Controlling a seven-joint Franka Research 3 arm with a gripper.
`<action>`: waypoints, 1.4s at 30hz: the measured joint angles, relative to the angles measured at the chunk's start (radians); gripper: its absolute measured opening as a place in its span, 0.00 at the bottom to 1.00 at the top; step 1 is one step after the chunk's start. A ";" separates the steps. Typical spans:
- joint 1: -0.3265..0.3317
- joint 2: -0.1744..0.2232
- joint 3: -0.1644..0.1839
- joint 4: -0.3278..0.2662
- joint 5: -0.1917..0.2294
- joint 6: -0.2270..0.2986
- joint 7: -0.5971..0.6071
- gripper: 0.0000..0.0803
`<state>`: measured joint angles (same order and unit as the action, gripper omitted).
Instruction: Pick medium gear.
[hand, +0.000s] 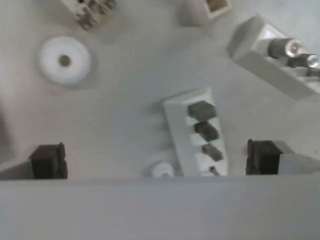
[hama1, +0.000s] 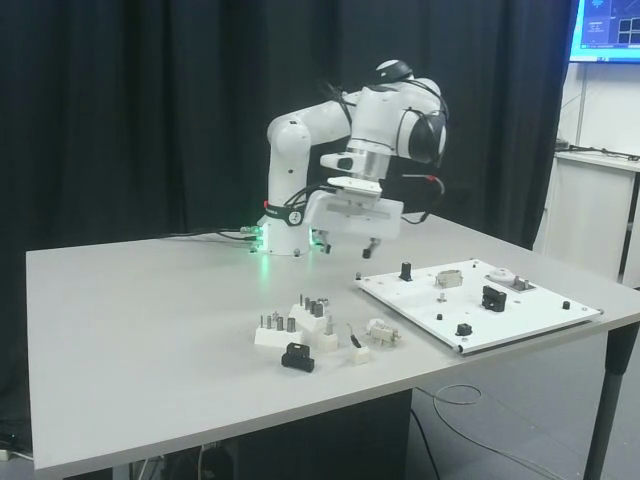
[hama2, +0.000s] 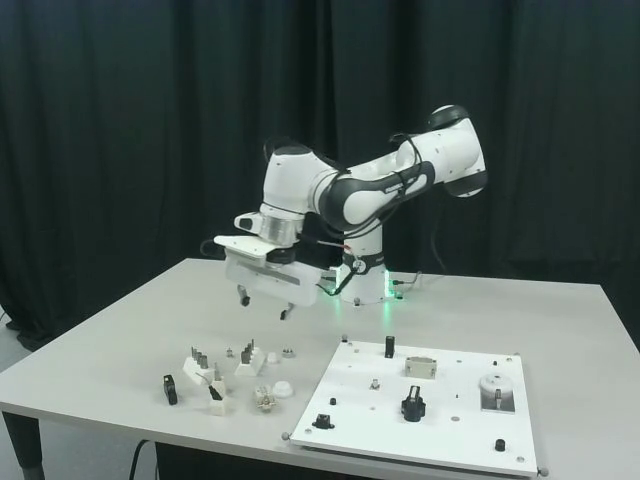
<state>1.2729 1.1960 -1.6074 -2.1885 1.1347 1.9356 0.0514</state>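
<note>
Right under your wrist camera sat the grey body of the gripper (hand: 155, 165), its two black fingertips (hand: 48, 161) spread wide apart with nothing between them, so your jaws were released and hanging well above the bench (hama1: 150, 300).

Your target, the white medium gear (hand: 65, 60), lay flat on the bench off to one side, well clear of the fingertip line. It sat face up, bore axis vertical, teeth all round the rim; being round, it had no real long axis, so any approach angle across the rim would have served you.

Watch the traffic, though. A white holder block (hand: 197, 137) with dark pegs lay almost directly beneath you, and a smaller white gear (hand: 162, 170) sat just beside it. Drop straight down from there and you would have struck the block, or picked the wrong gear. Another peg block (hand: 275, 57) lay further out. You needed a clean sideways shift first; I judged a poorly centred descent could have clipped the teeth and skidded the gear away.
</note>
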 joint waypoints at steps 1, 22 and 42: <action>-0.005 0.001 -0.002 -0.005 0.000 0.000 -0.020 1.00; -0.056 0.018 -0.026 -0.131 0.193 -0.037 -0.340 1.00; -0.002 0.059 -0.018 -0.140 0.249 -0.098 -0.365 1.00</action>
<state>1.2704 1.2552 -1.6250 -2.3280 1.3840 1.8379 -0.3139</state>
